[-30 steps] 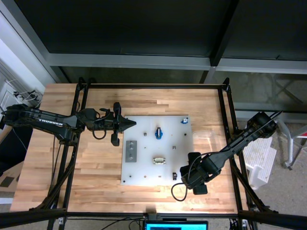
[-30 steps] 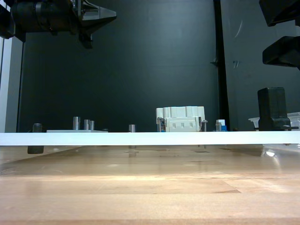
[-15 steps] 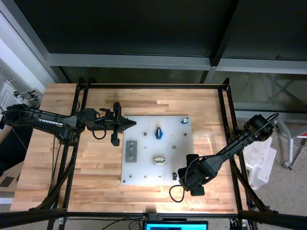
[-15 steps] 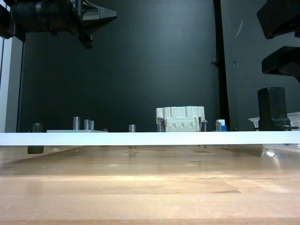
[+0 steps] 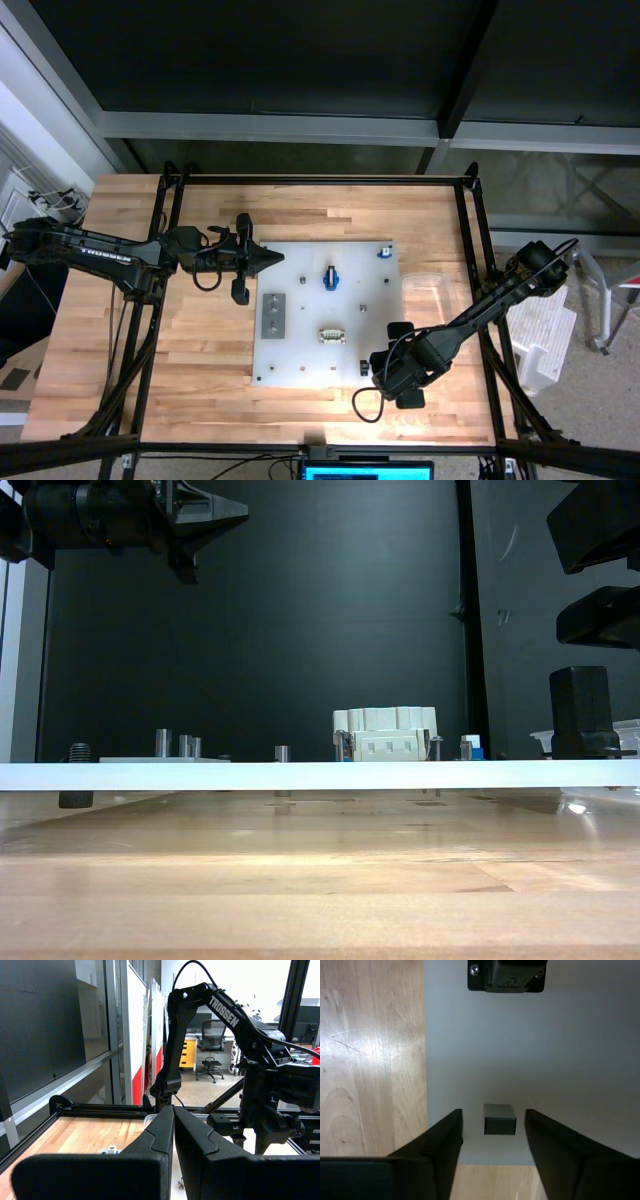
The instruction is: Remove the 16mm bar from the taskboard and place in the container
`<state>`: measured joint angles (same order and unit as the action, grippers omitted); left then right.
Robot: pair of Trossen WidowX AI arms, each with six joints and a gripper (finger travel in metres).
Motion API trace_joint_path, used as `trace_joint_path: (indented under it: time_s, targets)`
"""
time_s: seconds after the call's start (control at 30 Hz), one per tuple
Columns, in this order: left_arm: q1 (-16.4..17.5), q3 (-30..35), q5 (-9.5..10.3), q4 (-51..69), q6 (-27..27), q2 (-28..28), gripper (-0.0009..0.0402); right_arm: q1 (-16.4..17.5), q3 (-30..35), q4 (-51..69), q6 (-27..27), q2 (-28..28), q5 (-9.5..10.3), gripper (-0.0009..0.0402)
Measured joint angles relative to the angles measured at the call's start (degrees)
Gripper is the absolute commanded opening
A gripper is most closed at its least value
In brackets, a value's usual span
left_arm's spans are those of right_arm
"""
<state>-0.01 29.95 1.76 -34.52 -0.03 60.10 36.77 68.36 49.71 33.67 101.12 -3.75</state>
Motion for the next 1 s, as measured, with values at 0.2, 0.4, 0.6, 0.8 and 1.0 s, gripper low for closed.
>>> trace_joint_path:
  time_s: [0.2,0.4,0.6,0.8,1.0]
  targets:
    - [0.0,0.0,-0.02,0.0,0.0,0.0,0.0,0.0,0.0,0.2,0.0,0.0,-1.22,0.0076]
    - [0.0,0.0,0.0,0.0,0.0,0.0,0.0,0.0,0.0,0.2,0.0,-0.1,-1.11,0.003]
    - [0.0,0.0,-0.02,0.0,0.0,0.0,0.0,0.0,0.0,0.4,0.0,-0.7,-1.18,0.0002]
    - [0.0,0.0,0.0,0.0,0.0,0.0,0.0,0.0,0.0,1.1,0.0,-3.3,-1.16,0.0002]
    - [0.0,0.0,-0.02,0.0,0.0,0.0,0.0,-0.2,0.1,3.1,0.0,-6.4,-1.05,0.0002]
